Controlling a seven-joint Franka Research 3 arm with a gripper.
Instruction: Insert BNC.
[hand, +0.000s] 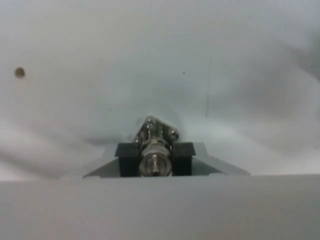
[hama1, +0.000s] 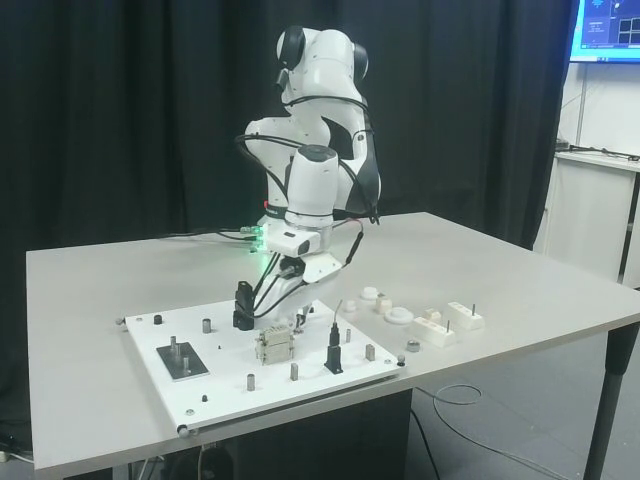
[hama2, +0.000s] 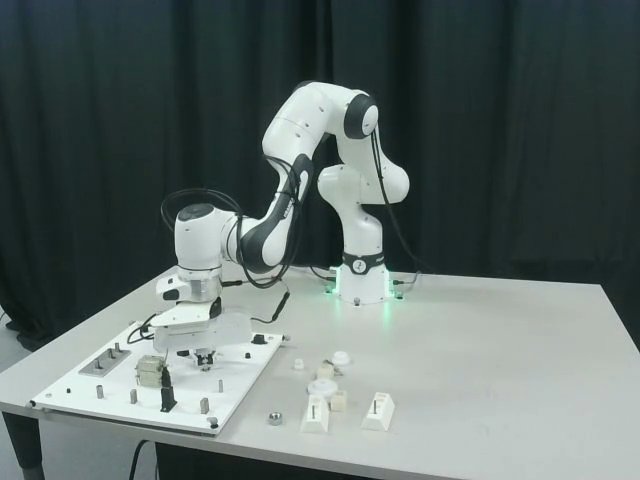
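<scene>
The tool (hand: 155, 159) had its two black fingers (hand: 128, 159) closed around the plug (hand: 155, 161), a small metal BNC part with a pin showing at its centre in the wrist view. So the pick-up part of the job appeared finished: the plug sat between the fingertips, pinched from both sides, not lying loose on the board.

Directly beyond the plug in the wrist view sat the socket (hand: 156, 129), a metal fitting on a small flange with screws at its corners, fixed to the white board (hand: 210, 75). Plug and socket looked lined up, one straight past the other, but whether they touched or had begun to mate could not be told from that view.

In the room views the tool (hama2: 205, 356) hung low over the board (hama2: 70, 392), close to its surface, with the arm (hama2: 300, 130) bent forward from its base on the tabletop (hama2: 500, 360). The socket itself was too small to make out there.

My reading was that the task stood at the approach or very start of insertion: grasp done, alignment roughly done, the push and probably the twist to lock not yet done. Nothing in the pictures showed the plug seated, and the fingers had not let go.
</scene>
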